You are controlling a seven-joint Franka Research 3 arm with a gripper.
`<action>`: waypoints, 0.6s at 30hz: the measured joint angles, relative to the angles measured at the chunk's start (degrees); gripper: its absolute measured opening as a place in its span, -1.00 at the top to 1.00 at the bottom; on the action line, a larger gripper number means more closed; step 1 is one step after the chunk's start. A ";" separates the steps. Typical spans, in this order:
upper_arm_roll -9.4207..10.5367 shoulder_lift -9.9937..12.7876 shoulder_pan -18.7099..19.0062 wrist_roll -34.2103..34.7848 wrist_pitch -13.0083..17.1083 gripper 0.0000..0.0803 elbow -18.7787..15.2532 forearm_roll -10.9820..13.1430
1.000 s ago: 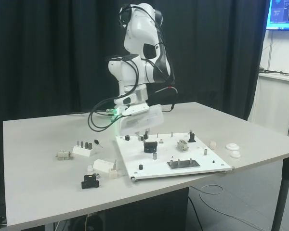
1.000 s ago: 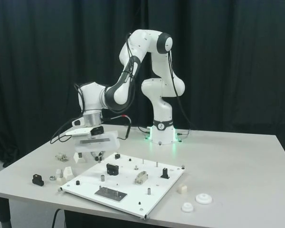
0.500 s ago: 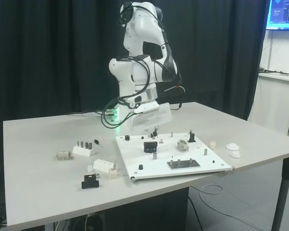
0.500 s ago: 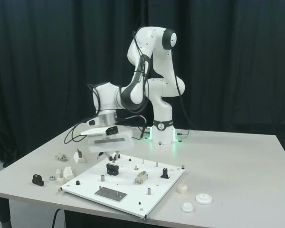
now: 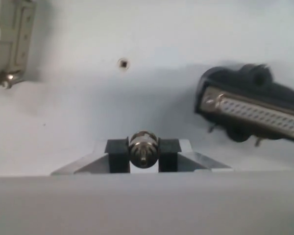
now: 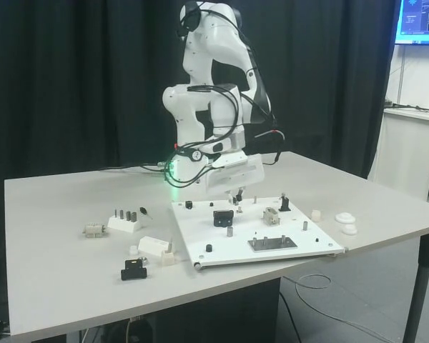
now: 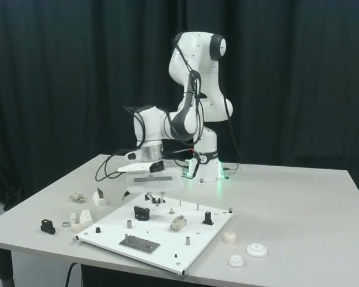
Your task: Insert BNC.
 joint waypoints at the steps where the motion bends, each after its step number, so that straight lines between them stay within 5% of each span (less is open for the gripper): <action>1: 0.00 -0.09 0.28 0.69 0.05 0.70 -0.21 -0.45; 18: 0.00 -1.48 3.93 11.84 0.09 0.70 -3.88 -6.66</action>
